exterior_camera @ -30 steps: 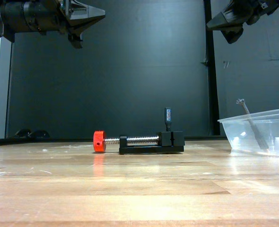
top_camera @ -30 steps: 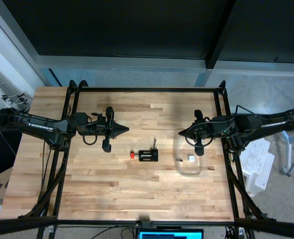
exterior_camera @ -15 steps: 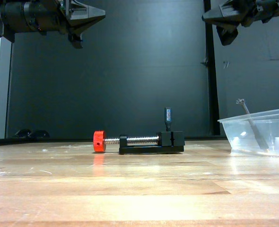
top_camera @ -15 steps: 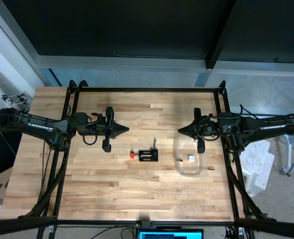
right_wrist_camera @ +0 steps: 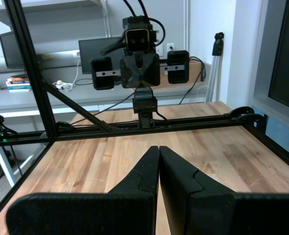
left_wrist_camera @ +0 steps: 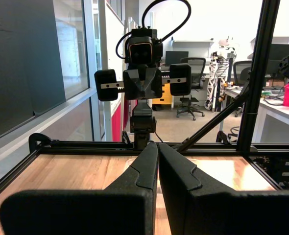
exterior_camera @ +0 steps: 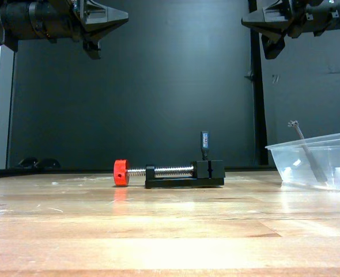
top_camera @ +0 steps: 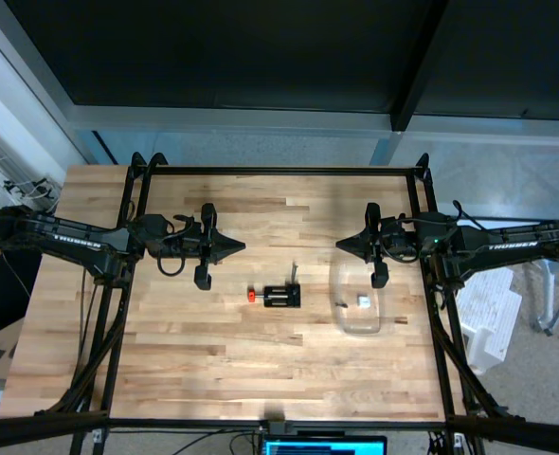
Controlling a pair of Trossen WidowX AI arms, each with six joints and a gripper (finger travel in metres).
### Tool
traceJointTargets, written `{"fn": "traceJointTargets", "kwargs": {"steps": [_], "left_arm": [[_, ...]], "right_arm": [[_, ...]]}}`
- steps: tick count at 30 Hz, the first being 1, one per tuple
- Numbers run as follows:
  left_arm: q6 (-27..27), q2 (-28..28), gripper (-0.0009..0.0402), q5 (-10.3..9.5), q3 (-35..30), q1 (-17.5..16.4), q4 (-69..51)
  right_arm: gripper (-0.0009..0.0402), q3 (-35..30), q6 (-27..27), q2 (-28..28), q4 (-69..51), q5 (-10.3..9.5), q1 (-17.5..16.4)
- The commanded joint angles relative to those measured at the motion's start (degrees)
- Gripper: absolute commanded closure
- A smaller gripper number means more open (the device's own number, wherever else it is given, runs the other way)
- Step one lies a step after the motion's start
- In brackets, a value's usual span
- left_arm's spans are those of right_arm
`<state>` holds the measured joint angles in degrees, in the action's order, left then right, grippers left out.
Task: Remove the USB-C connector from taskboard and place in the container
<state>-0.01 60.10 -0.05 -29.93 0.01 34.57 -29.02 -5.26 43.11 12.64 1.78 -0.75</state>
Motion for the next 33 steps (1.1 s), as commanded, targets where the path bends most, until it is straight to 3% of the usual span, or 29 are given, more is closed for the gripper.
{"fn": "traceJointTargets", "kwargs": {"steps": [1, 9, 13, 33], "left_arm": [[0.0, 0.0, 0.0393, 0.02, 0.0, 0.0, 0.0], [0.0, 0.0, 0.0393, 0.02, 0.0, 0.0, 0.0], [0.0, 0.0, 0.0393, 0.02, 0.0, 0.0, 0.0], [0.0, 0.0, 0.0393, 0.02, 0.0, 0.0, 0.0]], "right_arm": [[0.0393, 0.4, 0.4, 0.1, 0.9, -2.05, 0.9], [0.0393, 0.6, 1.5, 0.2, 2.1, -1.44, 1.8], [0.0393, 0.6, 1.3, 0.2, 2.1, -2.95, 2.4], [0.0393, -0.3, 0.4, 0.9, 1.4, -3.04, 2.9]]}}
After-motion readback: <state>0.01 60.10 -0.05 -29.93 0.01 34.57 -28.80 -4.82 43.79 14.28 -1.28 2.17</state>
